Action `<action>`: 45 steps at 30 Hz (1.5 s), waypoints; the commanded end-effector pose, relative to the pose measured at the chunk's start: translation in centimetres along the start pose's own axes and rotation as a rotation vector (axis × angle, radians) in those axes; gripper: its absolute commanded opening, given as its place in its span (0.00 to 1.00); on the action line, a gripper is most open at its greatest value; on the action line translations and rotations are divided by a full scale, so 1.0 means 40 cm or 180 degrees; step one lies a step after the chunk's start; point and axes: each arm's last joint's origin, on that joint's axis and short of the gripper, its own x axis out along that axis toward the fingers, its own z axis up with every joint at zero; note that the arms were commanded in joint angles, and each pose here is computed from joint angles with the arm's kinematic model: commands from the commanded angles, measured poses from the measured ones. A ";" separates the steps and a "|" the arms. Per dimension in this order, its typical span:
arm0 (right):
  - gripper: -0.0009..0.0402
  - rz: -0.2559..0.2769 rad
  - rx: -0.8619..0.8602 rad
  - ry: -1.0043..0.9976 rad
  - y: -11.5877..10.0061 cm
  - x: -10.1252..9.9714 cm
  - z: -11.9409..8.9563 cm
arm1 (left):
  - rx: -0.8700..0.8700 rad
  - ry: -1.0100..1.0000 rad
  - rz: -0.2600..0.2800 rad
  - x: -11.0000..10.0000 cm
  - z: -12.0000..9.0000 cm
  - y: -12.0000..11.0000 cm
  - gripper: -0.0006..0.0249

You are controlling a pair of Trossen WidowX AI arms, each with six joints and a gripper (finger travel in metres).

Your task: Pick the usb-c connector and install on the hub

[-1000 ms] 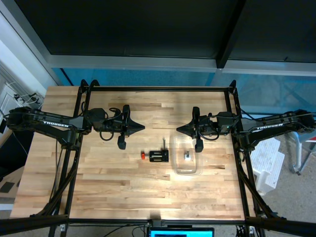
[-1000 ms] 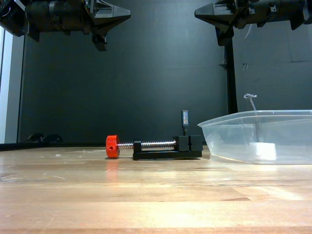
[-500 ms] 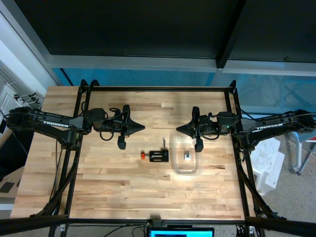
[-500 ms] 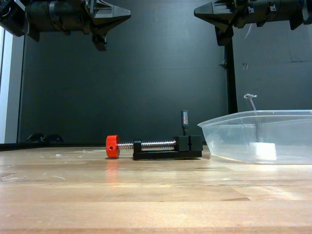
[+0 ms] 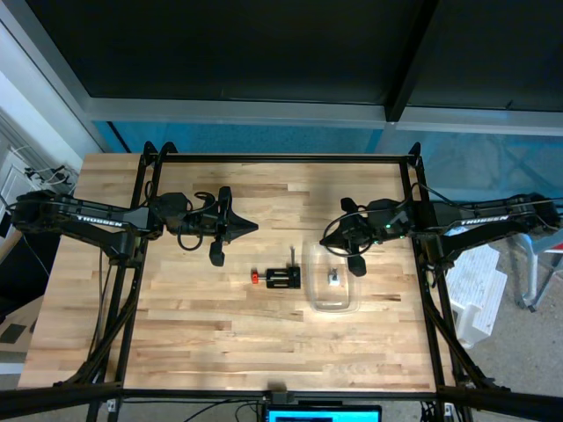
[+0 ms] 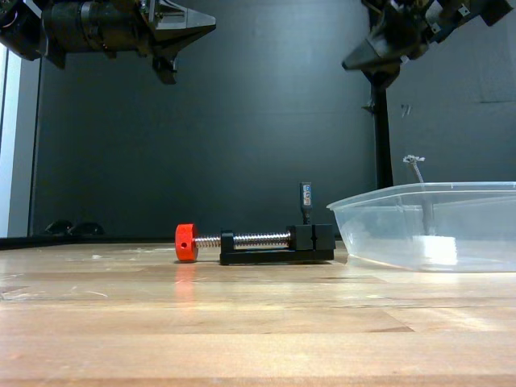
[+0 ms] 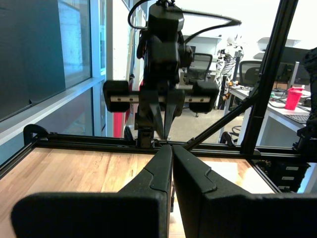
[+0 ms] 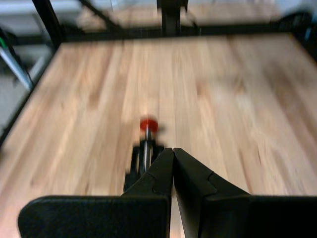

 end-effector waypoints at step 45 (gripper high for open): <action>0.39 -0.0099 -0.0076 0.2693 0.086 0.129 0.053 | 0.0000 0.0001 0.0000 0.000 0.000 0.000 0.02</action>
